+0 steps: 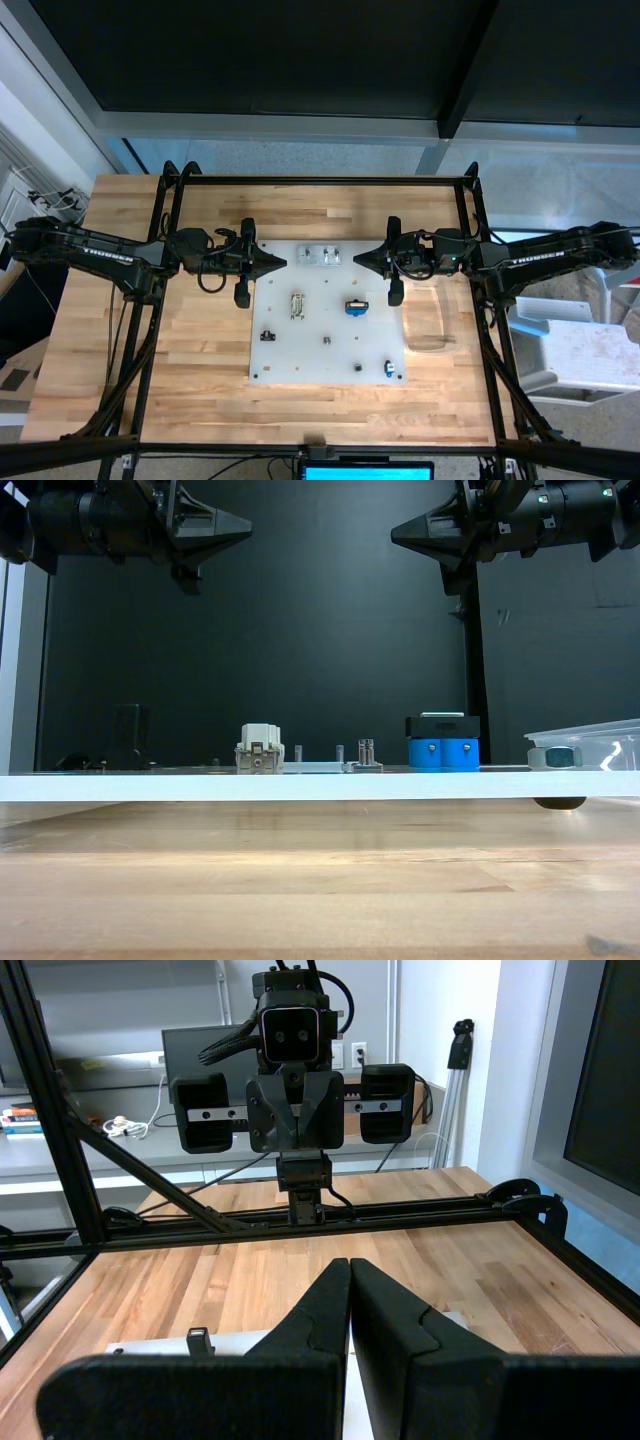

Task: Unfasten the M12 fastener and place in the container

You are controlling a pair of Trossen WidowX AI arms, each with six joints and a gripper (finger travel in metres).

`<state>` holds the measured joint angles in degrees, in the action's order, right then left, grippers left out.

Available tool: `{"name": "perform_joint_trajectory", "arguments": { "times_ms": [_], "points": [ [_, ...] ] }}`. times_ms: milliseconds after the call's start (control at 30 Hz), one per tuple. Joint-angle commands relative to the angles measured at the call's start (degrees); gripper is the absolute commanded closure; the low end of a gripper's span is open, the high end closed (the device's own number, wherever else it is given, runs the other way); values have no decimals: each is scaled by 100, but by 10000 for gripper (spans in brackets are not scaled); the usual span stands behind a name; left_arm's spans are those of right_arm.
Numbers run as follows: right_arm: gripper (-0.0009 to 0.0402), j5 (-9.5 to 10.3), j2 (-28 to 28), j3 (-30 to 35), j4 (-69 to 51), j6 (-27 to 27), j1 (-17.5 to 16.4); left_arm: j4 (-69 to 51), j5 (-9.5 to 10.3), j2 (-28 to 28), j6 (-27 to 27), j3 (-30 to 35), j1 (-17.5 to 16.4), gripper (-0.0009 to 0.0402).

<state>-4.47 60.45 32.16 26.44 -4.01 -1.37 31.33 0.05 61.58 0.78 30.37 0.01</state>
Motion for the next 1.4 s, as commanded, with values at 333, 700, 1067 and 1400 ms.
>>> {"name": "perform_joint_trajectory", "arguments": {
  "times_ms": [333,700,1067,1400],
  "points": [
    [394,-35,2,66,-87,-116,-22,2,0,2,-2,0,0,393],
    [393,-260,636,1834,-3571,-667,-391,2,0,2,-2,0,0,393],
    [393,-522,2098,3954,-6321,-1971,-1217,2,0,2,-2,0,-2,393],
    [393,-662,3416,5657,-8004,-2977,-1897,0,0,2,-2,0,-2,393]
  ]
}}
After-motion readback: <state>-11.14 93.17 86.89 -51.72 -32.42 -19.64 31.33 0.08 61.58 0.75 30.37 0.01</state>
